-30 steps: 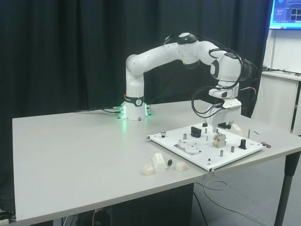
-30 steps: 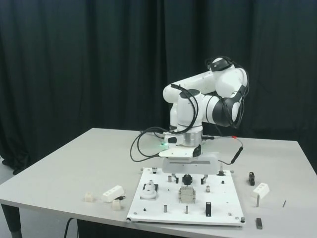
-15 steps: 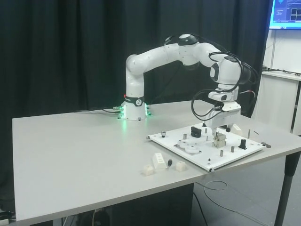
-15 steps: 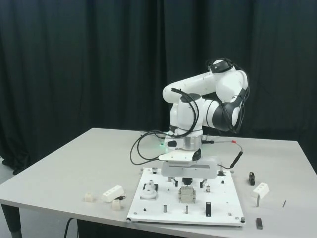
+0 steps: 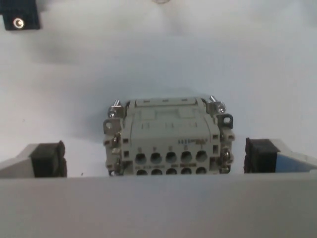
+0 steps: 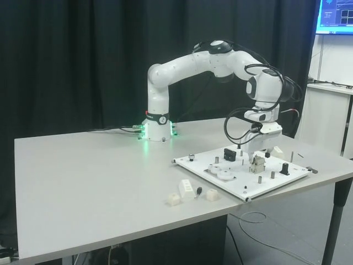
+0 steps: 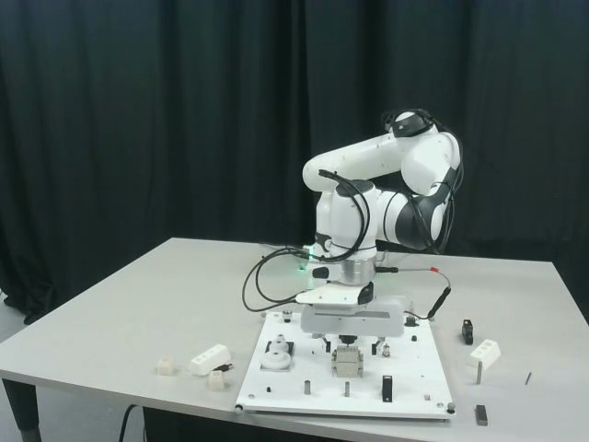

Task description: Remove waterproof.

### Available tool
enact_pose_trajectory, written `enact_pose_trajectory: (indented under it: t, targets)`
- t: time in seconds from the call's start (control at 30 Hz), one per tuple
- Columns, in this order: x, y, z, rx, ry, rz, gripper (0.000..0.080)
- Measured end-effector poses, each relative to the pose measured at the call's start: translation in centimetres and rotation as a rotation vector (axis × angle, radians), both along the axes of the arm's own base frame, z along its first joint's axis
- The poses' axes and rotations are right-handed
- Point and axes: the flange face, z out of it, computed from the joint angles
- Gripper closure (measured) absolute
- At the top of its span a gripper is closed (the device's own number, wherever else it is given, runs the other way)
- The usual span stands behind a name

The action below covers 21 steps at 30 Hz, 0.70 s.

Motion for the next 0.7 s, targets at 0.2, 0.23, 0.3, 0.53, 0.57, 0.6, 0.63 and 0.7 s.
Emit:
enact_pose_trajectory:
  t: [0.2, 0.23, 0.3, 0.53, 0.57, 0.6, 0.63, 0.7]
  targets:
    - [0.01, -0.06, -0.26, -0.002, -0.005, -0.001, 0.0003]
    - [0.01, -0.09, -0.29, -0.002, -0.005, -0.001, 0.0003]
    - [-0.01, -0.15, -0.35, -0.003, -0.004, -0.002, 0.0003]
    - [-0.01, -0.33, -0.54, -0.004, -0.002, -0.005, 0.0003]
    - [-0.02, -0.33, -0.57, -0.003, -0.002, -0.006, 0.0003]
    - [-0.02, -0.32, -0.59, -0.003, -0.001, -0.006, 0.0003]
    - [-0.02, -0.31, -0.62, -0.002, -0.001, -0.006, 0.0003]
    - [-0.03, -0.28, -0.68, 0.0, -0.001, -0.006, 0.0003]
